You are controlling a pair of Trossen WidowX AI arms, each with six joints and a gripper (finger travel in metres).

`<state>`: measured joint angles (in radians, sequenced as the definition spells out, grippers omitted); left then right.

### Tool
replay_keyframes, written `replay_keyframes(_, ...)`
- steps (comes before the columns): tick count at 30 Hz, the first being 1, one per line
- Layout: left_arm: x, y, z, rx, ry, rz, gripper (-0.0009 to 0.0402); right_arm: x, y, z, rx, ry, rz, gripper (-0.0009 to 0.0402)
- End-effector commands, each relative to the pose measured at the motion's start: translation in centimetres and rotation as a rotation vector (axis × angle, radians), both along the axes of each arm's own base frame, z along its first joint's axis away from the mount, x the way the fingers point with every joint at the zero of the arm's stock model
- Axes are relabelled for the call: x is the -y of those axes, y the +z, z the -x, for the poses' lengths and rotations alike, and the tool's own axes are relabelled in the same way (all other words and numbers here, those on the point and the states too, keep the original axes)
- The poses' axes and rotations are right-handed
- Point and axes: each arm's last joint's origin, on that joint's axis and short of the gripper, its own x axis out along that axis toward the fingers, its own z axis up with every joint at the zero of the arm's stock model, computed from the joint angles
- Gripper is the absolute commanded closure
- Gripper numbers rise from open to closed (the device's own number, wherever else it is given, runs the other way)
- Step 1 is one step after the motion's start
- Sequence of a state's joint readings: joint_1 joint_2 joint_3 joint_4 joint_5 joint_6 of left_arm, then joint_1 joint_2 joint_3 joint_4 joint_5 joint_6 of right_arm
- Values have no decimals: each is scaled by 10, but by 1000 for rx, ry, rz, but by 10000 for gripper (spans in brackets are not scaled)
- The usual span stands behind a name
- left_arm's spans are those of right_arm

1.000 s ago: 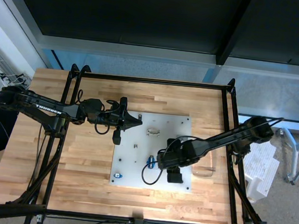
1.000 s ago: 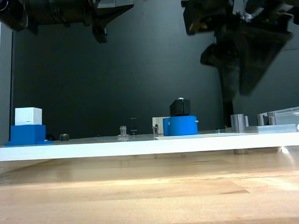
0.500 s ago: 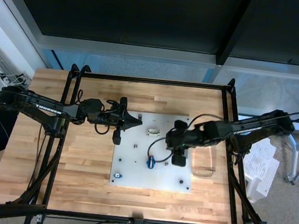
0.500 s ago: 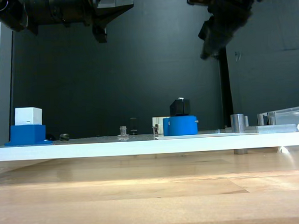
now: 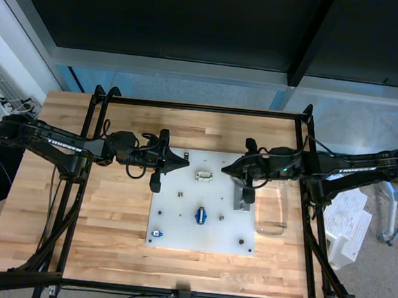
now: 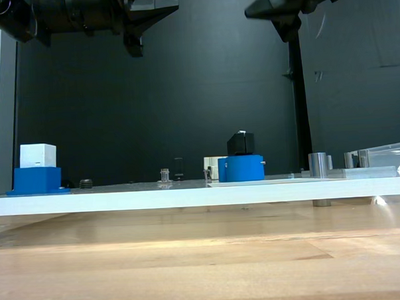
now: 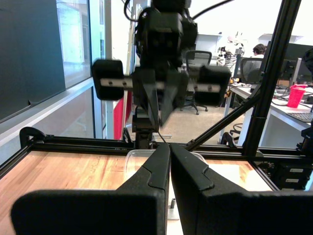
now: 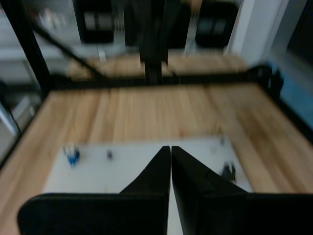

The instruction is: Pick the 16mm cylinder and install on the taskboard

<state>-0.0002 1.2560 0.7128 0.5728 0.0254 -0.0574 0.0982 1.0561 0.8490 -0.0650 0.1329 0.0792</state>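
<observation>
Taskboard [image 5: 179, 220]: white, flat on the wooden table.
16mm cylinder [image 5: 219, 218]: stands upright on the board, long axis vertical, top end pointing up. It is just right of the blue connector [image 5: 200, 215], nearer than and well below the right fingertips, touched by neither gripper. The low view shows it [image 6: 318, 165] rising from the board's surface.
Right gripper [image 5: 225, 169]: raised above the board's far part, fingers pressed together on nothing, pointing left. The grey metal block [image 5: 242, 195] lies beneath its wrist.
Left gripper [image 5: 186, 162]: raised opposite, fingers closed and empty, tips facing the right fingertips, apart.
</observation>
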Motion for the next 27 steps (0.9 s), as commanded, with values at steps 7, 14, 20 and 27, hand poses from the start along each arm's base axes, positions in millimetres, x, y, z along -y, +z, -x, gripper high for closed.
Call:
replay_keyframes(7, 0, 0, 0, 0, 0, 0, 393, 8, -11, 21, 288, -21, -27, 394)
replay_keyframes(14, 0, 0, 0, 0, 0, 0, 393, 12, -25, 33, 361, 0, -59, 393)
replay_keyframes(20, 0, 0, 0, 0, 0, 0, 393, 11, -30, 33, 341, 1, -68, 393)
replay_keyframes(27, 0, 0, 0, 0, 0, 0, 393, 11, -33, 33, 297, 1, -56, 393)
